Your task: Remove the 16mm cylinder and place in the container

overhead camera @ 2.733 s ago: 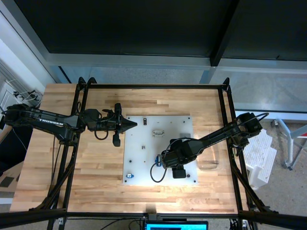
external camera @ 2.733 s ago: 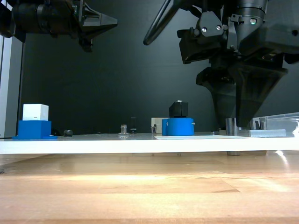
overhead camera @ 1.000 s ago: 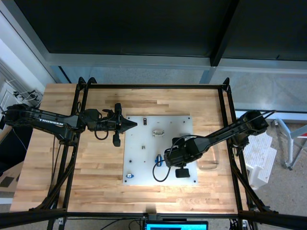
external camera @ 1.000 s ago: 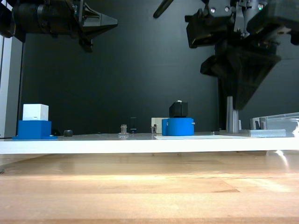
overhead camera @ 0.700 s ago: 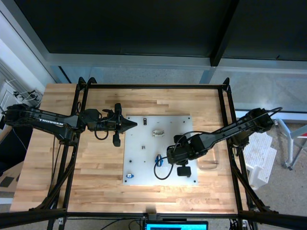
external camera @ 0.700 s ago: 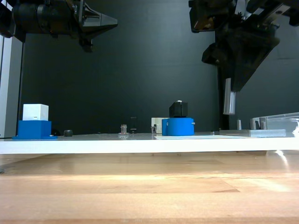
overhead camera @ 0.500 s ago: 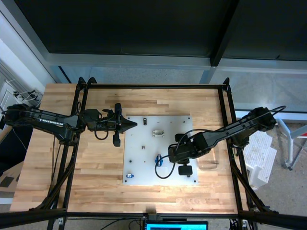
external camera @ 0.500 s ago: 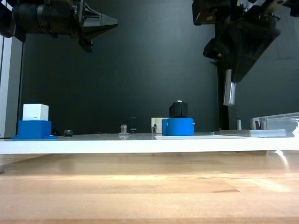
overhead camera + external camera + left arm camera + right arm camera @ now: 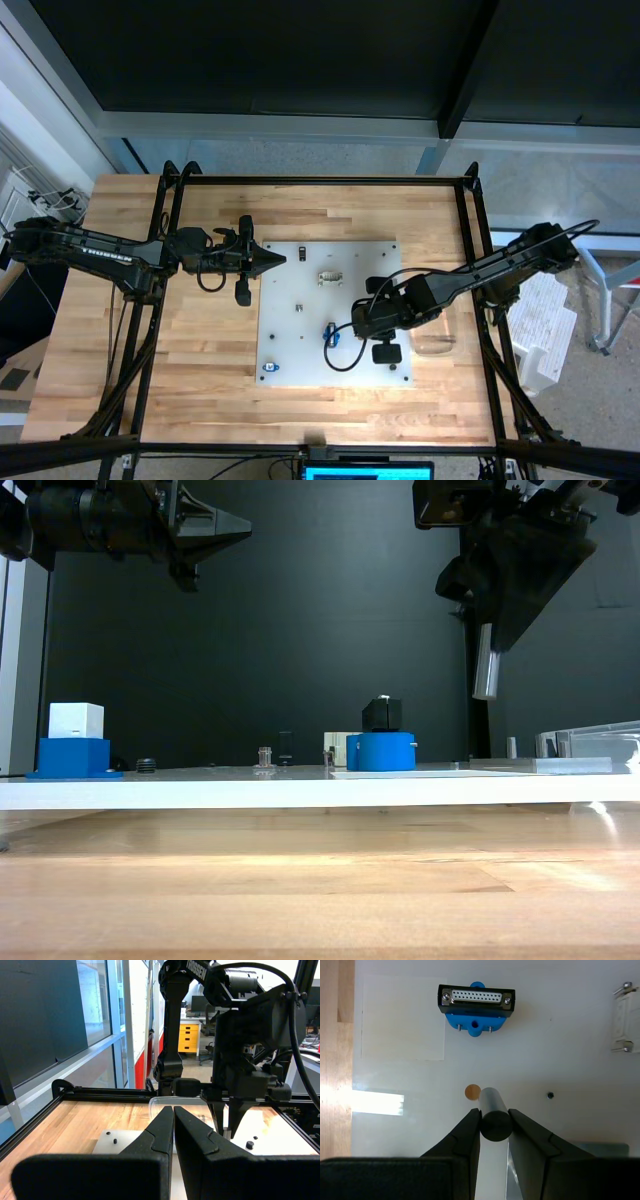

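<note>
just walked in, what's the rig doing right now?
The right gripper has the metal cylinder pinched between its fingers and holds it in the air, slightly tilted, clear above the white board. The clear tub sits at the board's right edge and the cylinder is not in it yet. The left gripper hangs high by the board's left edge, fingers shut, holding nothing.

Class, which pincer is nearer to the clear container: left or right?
Right. The right pincer, shut on the 16mm cylinder, hangs over the white board just left of the container in the high view; the left pincer is parked at the board's far-left corner.
</note>
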Controlling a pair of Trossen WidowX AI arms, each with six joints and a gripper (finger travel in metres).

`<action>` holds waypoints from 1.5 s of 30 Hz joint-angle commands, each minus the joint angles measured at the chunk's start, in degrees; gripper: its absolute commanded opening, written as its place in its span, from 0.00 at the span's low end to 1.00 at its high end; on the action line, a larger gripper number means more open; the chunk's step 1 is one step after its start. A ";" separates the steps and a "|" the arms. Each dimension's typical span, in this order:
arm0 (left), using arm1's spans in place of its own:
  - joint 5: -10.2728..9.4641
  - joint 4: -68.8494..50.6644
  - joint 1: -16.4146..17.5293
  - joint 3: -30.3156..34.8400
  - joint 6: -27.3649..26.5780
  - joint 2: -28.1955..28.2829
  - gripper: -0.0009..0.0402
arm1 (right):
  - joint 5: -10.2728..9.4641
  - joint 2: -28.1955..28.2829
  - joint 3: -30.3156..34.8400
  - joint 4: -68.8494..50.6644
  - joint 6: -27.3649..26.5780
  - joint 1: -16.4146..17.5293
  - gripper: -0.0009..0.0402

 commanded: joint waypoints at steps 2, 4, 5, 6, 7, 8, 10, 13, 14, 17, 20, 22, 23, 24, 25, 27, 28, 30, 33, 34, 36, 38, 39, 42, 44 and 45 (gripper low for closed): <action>0.02 0.00 0.02 0.00 0.00 0.02 0.02 | 0.04 -1.46 -1.42 -0.04 0.20 0.04 0.05; 0.02 0.00 0.02 0.00 0.00 0.02 0.02 | 0.02 -2.36 -2.45 -0.02 0.24 0.04 0.05; 0.02 0.00 0.02 0.00 0.00 0.02 0.02 | 0.04 -2.78 -2.86 -0.02 0.24 0.04 0.05; 0.02 0.00 0.00 0.00 0.00 0.02 0.02 | 0.04 -3.23 -3.23 -0.02 0.24 0.02 0.05; 0.02 0.00 0.00 0.00 0.00 0.02 0.02 | 0.07 -3.67 -3.54 0.00 0.24 0.04 0.05; 0.02 0.00 0.02 0.00 0.00 0.02 0.02 | 0.09 -4.13 -3.87 0.00 0.24 0.04 0.05; 0.02 0.00 0.00 0.00 0.00 0.02 0.02 | 0.83 -5.29 -4.94 0.37 0.26 0.04 0.05; 0.02 0.00 0.00 0.00 0.00 0.02 0.02 | 1.62 -7.56 -7.43 1.84 0.55 0.13 0.05; 0.02 0.00 0.02 0.00 0.00 0.02 0.02 | 1.62 -8.26 -8.17 1.97 0.66 0.15 0.05; 0.02 0.00 0.00 0.00 0.00 0.02 0.02 | 1.62 -10.54 -10.27 2.08 0.81 0.20 0.05; 0.02 0.00 0.00 0.00 0.00 0.02 0.02 | 1.70 -13.05 -12.85 2.80 1.55 0.24 0.05; 0.00 0.00 0.02 0.00 0.00 0.02 0.02 | 1.88 -14.60 -14.40 3.17 1.73 0.31 0.05; 0.02 0.00 0.02 0.00 0.00 0.00 0.02 | 2.12 -15.47 -15.23 3.34 1.92 0.31 0.05; 0.02 -0.02 0.00 0.00 0.00 0.02 0.02 | 2.10 -16.37 -16.15 3.48 2.12 0.35 0.06; 0.02 -0.02 0.02 0.00 0.00 0.02 0.02 | 2.10 -17.31 -17.03 3.48 2.32 0.42 0.07; 0.02 0.00 0.00 0.00 0.00 0.02 0.02 | 2.10 -19.28 -18.71 3.50 3.02 0.50 0.10; 0.02 0.02 0.02 0.00 0.00 0.02 0.02 | 2.12 -20.22 -19.67 3.61 3.32 0.55 0.12; 0.02 0.00 0.00 0.00 0.00 0.02 0.02 | 2.12 -22.27 -21.46 3.67 4.33 0.59 0.17; 0.02 0.00 0.00 0.00 0.00 0.02 0.02 | 2.12 -25.24 -24.04 3.74 5.79 0.81 0.26; 0.00 0.00 0.00 0.00 0.00 0.02 0.02 | 2.12 -26.36 -24.96 3.72 6.36 0.85 0.30; 0.02 0.00 0.02 0.00 0.00 0.02 0.02 | 2.16 -28.55 -26.67 3.69 7.98 0.94 0.37; 0.00 0.00 0.02 0.00 0.00 0.02 0.02 | 2.16 -30.62 -28.26 3.58 9.57 1.03 0.44; 0.02 0.00 0.02 0.00 0.00 0.02 0.02 | 2.16 -31.69 -29.00 3.39 10.56 1.05 0.47; 0.02 0.00 0.02 0.00 0.00 0.02 0.02 | 2.14 -34.82 -31.06 2.69 13.05 1.20 0.57; 0.02 0.00 0.00 0.00 0.00 0.02 0.02 | 2.21 -36.92 -32.13 1.68 14.71 1.33 0.61; 0.02 0.00 0.02 0.00 0.00 0.02 0.02 | 2.67 -37.77 -32.48 0.85 15.56 1.38 0.62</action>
